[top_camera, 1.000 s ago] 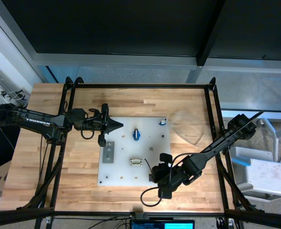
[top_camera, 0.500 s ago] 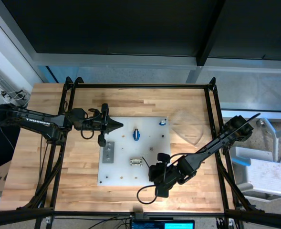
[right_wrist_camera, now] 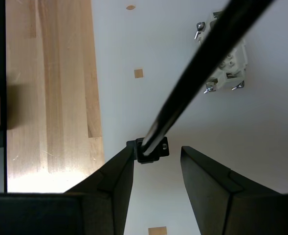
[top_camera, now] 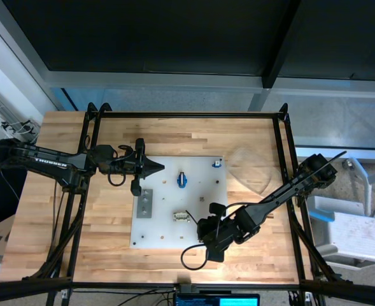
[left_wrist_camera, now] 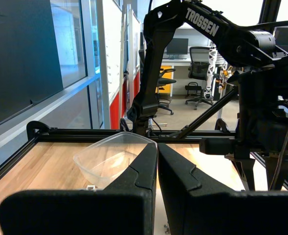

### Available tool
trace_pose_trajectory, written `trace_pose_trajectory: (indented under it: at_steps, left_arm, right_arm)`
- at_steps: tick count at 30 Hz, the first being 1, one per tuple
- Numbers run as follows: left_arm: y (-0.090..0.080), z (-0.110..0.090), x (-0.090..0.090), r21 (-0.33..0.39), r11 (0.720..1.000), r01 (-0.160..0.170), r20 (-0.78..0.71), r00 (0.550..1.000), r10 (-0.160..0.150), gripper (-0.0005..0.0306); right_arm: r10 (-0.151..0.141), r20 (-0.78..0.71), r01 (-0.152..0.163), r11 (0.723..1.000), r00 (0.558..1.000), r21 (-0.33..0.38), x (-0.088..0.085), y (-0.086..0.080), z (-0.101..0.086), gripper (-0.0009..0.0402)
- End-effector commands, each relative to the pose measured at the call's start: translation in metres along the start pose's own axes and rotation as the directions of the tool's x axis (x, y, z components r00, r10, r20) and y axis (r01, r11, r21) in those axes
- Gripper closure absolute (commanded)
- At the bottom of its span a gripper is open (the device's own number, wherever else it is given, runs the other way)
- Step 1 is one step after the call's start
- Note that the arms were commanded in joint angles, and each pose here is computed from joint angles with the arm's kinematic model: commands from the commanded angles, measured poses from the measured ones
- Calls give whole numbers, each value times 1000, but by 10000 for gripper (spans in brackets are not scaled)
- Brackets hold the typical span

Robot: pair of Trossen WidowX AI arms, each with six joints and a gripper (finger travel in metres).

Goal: Remove the USB connector from the USB hub and place in the container

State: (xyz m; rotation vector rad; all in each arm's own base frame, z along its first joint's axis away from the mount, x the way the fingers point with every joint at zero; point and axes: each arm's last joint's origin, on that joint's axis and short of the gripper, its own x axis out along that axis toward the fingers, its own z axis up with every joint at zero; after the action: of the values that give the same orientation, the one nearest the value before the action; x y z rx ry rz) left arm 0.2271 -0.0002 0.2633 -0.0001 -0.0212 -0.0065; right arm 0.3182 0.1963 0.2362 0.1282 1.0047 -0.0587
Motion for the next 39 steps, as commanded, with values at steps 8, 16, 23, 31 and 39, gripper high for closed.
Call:
trace_pose_trajectory:
  at_steps: [8, 16, 23, 31, 39]
  left_arm:
    - [0, 0, 0, 0, 1000, 0, 0, 1000, 0, 300]
    - [0, 0, 0, 0, 1000, 0, 0, 1000, 0, 300]
    - [0, 0, 0, 0, 1000, 0, 0, 1000, 0, 300]
    - [0, 0, 0, 0, 1000, 0, 0, 1000, 0, 300]
    - [0, 0, 0, 0, 1000, 0, 0, 1000, 0, 300]
  right_arm:
    - [-1, 2, 1, 1000, 1000, -10, 0, -1, 1, 333]
    - [0, 4, 0, 1000, 1000, -17, 0, -1, 1, 389]
    - [0, 3, 0, 1000, 1000, -23, 0, -1, 1, 392]
    - [9, -14, -10, 999, 1000, -47, 1, -3, 2, 393]
    - [-2, -32, -1, 996, 999, -87, 0, -5, 3, 393]
